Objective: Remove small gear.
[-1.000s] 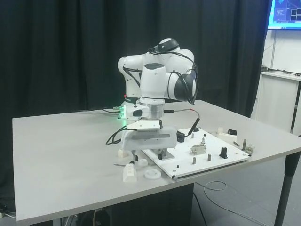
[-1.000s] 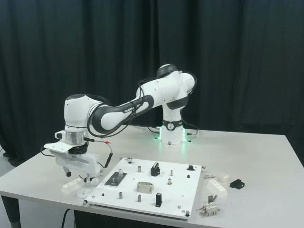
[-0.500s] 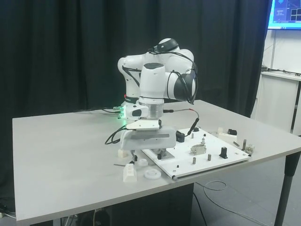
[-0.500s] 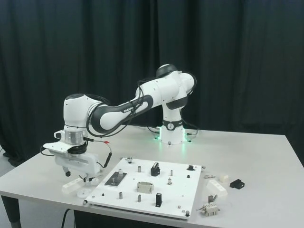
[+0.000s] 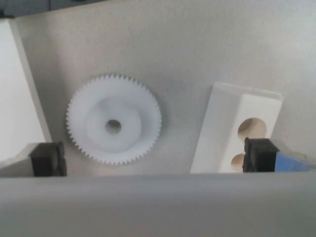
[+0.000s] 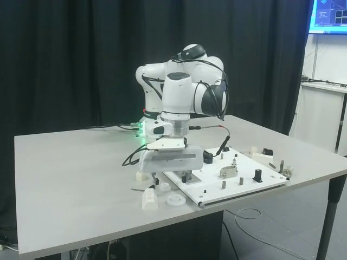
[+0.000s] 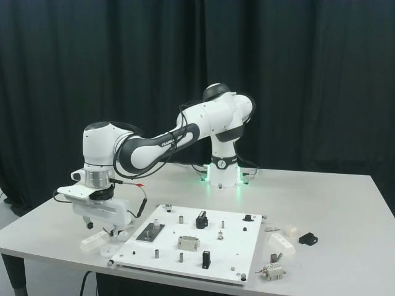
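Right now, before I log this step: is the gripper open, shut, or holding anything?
Gripper: open and holding nothing; its fingers stand wide apart above the white gear lying on the grey table.

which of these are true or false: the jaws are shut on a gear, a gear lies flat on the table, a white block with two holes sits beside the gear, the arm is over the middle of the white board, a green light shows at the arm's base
1. The gripper is shut on a gear. False: its jaws stand wide apart and hold nothing.
2. The white gear lies flat on the grey table. True.
3. A white block with two holes sits beside the gear. True, with a gap between them.
4. The arm hangs over the middle of the white board. False: it hangs beside the board's edge.
5. A green light shows at the arm's base. True.
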Controlling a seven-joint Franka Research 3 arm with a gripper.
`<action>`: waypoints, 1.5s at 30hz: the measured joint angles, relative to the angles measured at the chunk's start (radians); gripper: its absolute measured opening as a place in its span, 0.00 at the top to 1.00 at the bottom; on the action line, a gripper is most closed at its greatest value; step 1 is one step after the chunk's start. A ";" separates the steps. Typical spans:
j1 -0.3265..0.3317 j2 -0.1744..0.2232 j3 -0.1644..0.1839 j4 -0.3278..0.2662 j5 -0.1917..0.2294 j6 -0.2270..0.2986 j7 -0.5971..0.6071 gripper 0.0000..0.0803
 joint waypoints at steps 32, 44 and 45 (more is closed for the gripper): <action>0.116 0.000 -0.082 -0.105 -0.071 -0.294 -0.009 0.00; 0.266 0.002 -0.127 -0.301 -0.050 -0.270 -0.064 0.00; 0.278 0.003 -0.130 -0.317 -0.046 -0.263 -0.066 0.00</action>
